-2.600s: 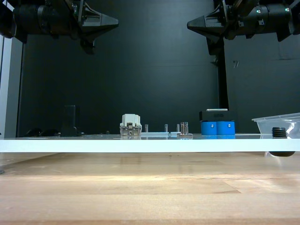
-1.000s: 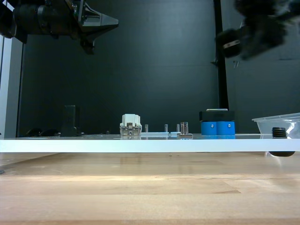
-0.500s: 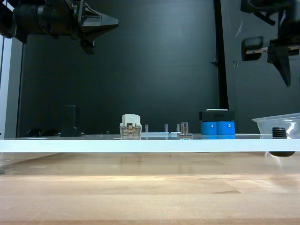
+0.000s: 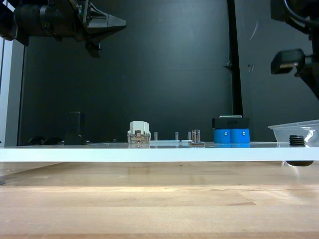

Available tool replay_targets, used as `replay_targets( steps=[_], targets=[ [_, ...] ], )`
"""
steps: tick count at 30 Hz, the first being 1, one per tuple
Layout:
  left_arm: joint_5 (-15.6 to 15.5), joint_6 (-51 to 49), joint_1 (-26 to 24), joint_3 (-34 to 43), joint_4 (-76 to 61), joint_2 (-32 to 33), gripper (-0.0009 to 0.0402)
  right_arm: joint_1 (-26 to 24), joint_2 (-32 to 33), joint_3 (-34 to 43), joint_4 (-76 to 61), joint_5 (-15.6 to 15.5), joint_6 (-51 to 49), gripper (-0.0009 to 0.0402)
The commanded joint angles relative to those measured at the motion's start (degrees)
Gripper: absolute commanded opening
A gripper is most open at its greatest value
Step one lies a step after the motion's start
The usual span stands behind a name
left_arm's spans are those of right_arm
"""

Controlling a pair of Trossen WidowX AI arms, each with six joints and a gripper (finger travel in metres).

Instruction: Pick the M12 nut and place it on its threads and fasten

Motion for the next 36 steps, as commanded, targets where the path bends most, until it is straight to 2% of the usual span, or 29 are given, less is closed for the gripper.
replay_targets(
  steps=[1,8,15,36],
  targets=[
    [0.0,0.0,0.0,0.0,0.0,0.0,0.0000,0.0,0.3,-1.6,2.7,0.0,7.1,0.0187],
    [0.0,0.0,0.0,0.0,0.0,0.0,0.0000,0.0,0.4,-6.9,9.8,0.1,13.4,0.0204],
    [0.0,0.0,0.0,0.0,0.0,0.0,0.0000,0.0,0.7,-12.0,14.0,0.5,13.3,0.0204],
    [0.0,0.0,0.0,0.0,0.0,0.0,0.0000,0.0,2.6,-16.5,20.4,0.8,11.3,0.0198]
  ],
)
